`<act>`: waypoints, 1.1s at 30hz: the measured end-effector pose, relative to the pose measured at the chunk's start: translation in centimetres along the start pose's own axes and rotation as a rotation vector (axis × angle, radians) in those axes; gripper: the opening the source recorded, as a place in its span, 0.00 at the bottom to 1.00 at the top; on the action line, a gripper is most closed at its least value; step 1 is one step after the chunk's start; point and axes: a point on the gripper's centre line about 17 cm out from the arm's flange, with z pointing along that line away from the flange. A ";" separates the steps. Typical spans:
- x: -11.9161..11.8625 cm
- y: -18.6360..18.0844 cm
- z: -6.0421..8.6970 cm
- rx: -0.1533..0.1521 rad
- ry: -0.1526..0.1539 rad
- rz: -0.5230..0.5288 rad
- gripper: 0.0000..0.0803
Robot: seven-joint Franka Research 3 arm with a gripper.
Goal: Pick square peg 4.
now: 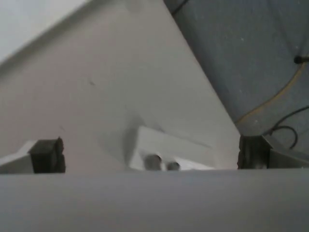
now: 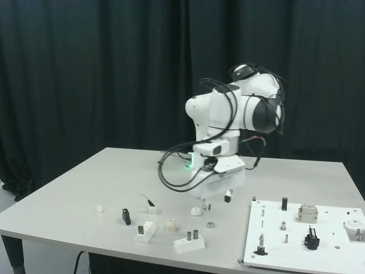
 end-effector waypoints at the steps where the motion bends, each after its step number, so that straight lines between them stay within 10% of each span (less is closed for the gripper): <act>1: -0.4 0.4 0.0 -0.001 -0.001 -0.002 1.00; 14: -6.4 5.1 0.7 0.006 -0.030 0.043 1.00; 33: -13.3 8.9 2.9 0.049 -0.023 0.412 1.00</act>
